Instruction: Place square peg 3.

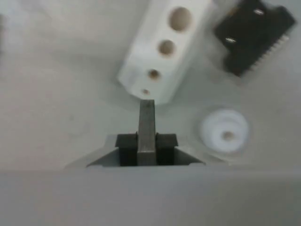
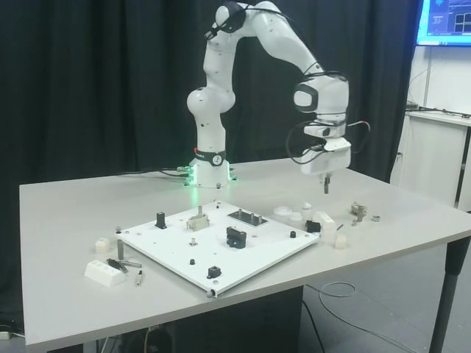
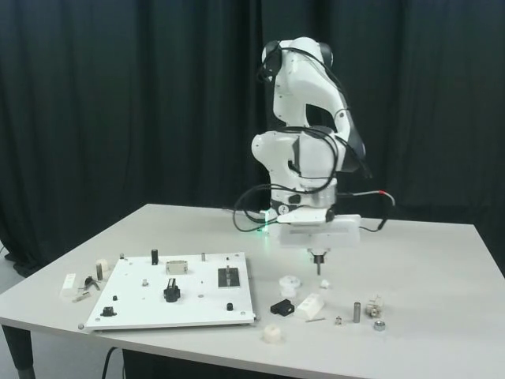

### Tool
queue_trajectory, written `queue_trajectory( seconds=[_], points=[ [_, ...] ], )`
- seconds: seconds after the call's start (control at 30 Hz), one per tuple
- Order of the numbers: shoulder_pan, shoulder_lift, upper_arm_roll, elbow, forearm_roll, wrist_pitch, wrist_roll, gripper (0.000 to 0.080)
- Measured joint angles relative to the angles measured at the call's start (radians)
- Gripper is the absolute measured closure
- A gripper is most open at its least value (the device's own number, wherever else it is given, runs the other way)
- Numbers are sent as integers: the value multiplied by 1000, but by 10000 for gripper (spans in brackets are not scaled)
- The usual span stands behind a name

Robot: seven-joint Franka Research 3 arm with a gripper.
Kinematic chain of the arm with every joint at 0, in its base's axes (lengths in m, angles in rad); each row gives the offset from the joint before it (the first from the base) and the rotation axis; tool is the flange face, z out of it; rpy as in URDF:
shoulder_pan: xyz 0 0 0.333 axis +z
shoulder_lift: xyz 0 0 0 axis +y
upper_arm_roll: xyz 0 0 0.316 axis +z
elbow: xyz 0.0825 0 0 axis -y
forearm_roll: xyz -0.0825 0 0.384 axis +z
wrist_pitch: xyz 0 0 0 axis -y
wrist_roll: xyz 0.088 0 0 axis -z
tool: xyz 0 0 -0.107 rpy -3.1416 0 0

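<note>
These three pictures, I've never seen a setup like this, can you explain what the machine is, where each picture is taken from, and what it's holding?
The machine is a white robot arm bolted to a grey table. Two pictures come from cameras standing in the room. The third comes from a camera on the arm's wrist, looking down past its gripper, a two-fingered clamp.

The gripper is shut on a thin grey square peg, held upright above the table.

On the table lies a white board with small fixtures on it. Loose parts sit beside it. Under the gripper you can see a white block with a row of holes, a black toothed part and a white round disc.
</note>
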Motion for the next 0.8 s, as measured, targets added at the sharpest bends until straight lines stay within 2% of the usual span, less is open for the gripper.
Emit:
queue_trajectory(
  seconds=[0.47, 0.8],
  points=[
    [19, 121, 25, 137, 0, -99, 34, 727],
    [19, 206, 36, 201, 6, -116, 42, 727]
  ],
)
